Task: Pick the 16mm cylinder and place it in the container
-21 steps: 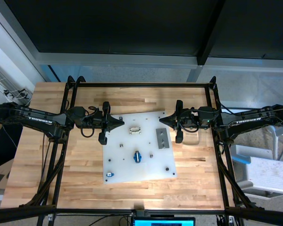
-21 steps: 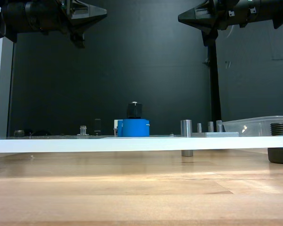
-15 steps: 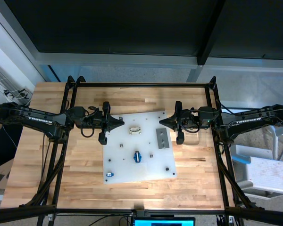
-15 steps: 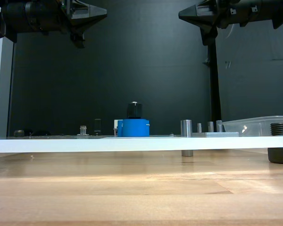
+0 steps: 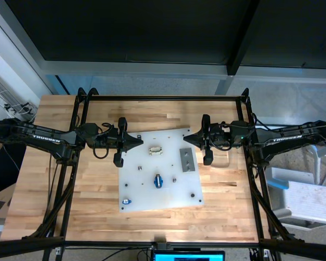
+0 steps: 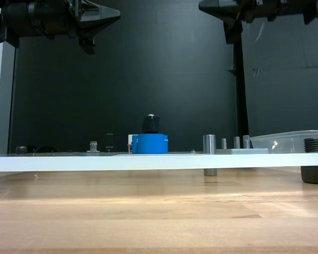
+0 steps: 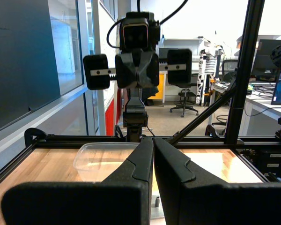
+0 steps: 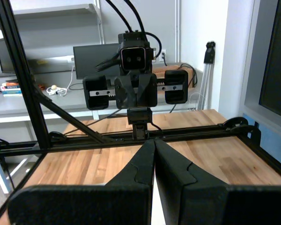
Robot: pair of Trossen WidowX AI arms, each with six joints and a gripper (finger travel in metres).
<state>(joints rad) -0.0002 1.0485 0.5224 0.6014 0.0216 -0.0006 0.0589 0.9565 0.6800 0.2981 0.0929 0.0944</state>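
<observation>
The bench (image 5: 70, 206) carries a white task board (image 5: 152, 193) near its middle, where both arms can reach it from the bench's left and right edges. The left arm (image 5: 38, 136) and right arm (image 5: 293, 136) stretch inward, level and high. I judge this a ready pose rather than a reach, since neither is near any part.

The left end effector (image 5: 136, 140) hangs over the board's far left corner, its fingers pressed together on nothing. The right end effector (image 5: 187, 139) hangs over the far right corner, likewise pinched closed and empty. In the low view both sit well above everything on the board.

The container (image 5: 224, 159) lies on the bench just off the board's right edge, toward its far corner and under the right arm's wrist, which looks handy for that arm. The grey block (image 5: 186, 159) lies on the board near its right edge and carries small pegs. The blue-clad part (image 5: 157, 180) stands near the board's middle.

The 16mm cylinder (image 5: 174, 178) stands upright between the blue-clad part and the board's right edge, just nearer than the block. Its lower end shows beneath the board in the low view, so it sits in a hole. It likely needs a straight upward pull, and the fingers must open first.

The only legible writing is "TROSSEN" in white along the left arm. The right arm's lettering looks the same.
</observation>
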